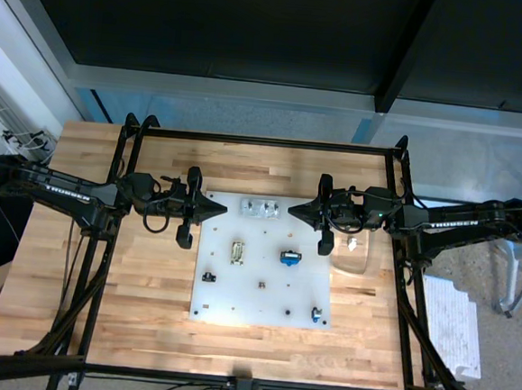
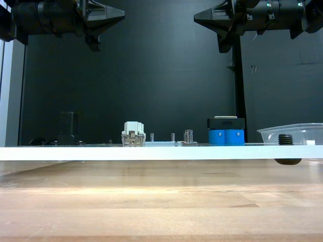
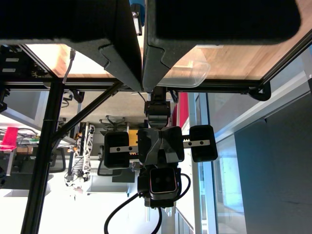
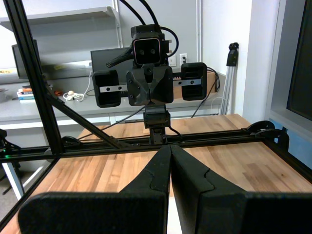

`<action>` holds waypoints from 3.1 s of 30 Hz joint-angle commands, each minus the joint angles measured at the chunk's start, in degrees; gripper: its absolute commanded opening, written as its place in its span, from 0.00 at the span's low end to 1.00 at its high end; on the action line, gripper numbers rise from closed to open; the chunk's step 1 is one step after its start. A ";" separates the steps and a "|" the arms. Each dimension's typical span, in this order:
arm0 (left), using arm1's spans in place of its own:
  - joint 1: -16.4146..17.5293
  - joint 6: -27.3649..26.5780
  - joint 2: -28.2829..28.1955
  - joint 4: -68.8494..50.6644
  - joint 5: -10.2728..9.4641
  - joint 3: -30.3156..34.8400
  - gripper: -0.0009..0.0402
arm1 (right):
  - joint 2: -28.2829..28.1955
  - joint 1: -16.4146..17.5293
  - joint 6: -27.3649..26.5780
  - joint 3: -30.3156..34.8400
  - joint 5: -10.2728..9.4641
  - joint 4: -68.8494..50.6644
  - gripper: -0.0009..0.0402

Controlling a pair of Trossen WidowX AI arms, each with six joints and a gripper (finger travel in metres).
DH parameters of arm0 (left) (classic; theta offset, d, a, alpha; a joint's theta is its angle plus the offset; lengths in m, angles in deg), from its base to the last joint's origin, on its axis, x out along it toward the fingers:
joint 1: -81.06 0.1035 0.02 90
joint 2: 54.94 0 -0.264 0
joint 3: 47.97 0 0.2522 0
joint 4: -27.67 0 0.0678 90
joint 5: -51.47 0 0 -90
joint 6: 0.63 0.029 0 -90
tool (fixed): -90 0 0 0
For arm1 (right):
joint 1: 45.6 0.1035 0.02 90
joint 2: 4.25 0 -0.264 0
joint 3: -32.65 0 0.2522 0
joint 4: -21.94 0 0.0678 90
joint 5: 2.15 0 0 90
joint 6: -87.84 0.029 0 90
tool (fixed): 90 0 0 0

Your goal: Pick the RJ45 connector and install on taskboard

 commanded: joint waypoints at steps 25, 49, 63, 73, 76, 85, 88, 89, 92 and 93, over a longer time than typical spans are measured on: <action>0.00 0.02 -0.02 0.00 0.02 0.02 0.02 | -0.04 -0.04 0.04 0.04 0.00 -2.45 0.02; 0.00 0.02 -0.02 0.00 0.02 0.02 0.02 | -0.04 -0.04 0.04 0.04 0.00 -2.45 0.02; 0.00 0.02 -0.02 0.00 0.02 0.02 0.02 | -0.04 -0.04 0.04 0.04 0.00 -2.45 0.02; 0.00 0.02 -0.02 0.00 0.02 0.02 0.02 | -0.04 -0.02 0.04 0.04 0.00 -2.45 0.02; 0.02 0.02 0.00 0.00 0.02 0.02 0.02 | -0.04 -0.04 0.04 0.04 0.00 -2.45 0.02; 0.00 0.02 -0.02 0.00 0.00 0.02 0.02 | -0.04 -0.02 0.04 0.04 0.00 -2.45 0.02; 0.00 0.02 -0.02 0.00 0.02 0.02 0.02 | -0.04 -0.02 0.04 0.04 0.00 -2.45 0.02; 0.02 0.02 -0.02 0.00 0.00 0.02 0.02 | -0.04 -0.04 0.04 0.04 0.00 -2.45 0.02; 0.02 0.02 -0.02 0.00 0.02 0.02 0.02 | -0.04 -0.02 0.04 0.04 0.00 -2.45 0.02; 0.00 0.02 -0.02 0.00 0.02 0.02 0.02 | -0.04 -0.04 0.04 0.04 0.00 -2.45 0.02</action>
